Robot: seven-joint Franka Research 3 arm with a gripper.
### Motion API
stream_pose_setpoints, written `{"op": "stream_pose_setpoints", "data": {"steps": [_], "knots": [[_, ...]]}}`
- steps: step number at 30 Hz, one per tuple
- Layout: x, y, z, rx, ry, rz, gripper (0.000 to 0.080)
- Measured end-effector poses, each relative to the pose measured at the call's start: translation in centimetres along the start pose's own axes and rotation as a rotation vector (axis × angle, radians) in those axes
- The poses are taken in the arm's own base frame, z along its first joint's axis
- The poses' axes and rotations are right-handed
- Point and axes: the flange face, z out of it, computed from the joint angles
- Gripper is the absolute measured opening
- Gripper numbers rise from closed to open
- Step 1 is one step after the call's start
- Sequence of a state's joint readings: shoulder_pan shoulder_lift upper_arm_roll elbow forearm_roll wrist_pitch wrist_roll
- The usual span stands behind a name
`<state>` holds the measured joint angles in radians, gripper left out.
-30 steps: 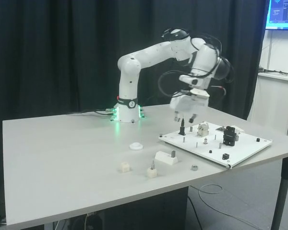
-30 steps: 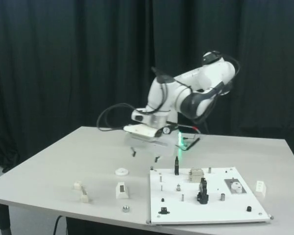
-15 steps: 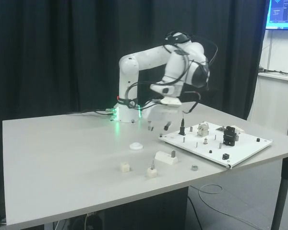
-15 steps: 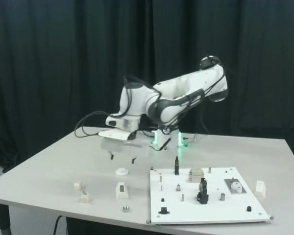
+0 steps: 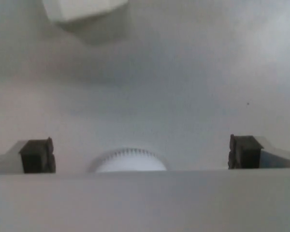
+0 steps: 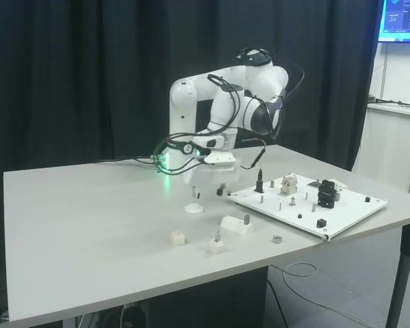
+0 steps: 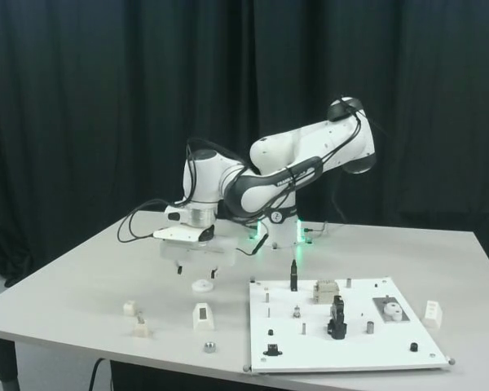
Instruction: Pick large gear.
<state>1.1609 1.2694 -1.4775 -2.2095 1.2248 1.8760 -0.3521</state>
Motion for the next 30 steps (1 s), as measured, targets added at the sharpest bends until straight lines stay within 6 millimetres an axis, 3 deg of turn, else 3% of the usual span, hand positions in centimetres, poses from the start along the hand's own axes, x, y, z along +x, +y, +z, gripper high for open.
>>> {"op": "stream_pose_setpoints", "data": {"steps": [16, 30], "knots": [[-2.3, 3.9, 3.4, 0.029, -0.043, 0.009, 0.0800], [-3.8, 5.1, 5.3, 0.063, -0.046, 0.021, 0.0800]]}}
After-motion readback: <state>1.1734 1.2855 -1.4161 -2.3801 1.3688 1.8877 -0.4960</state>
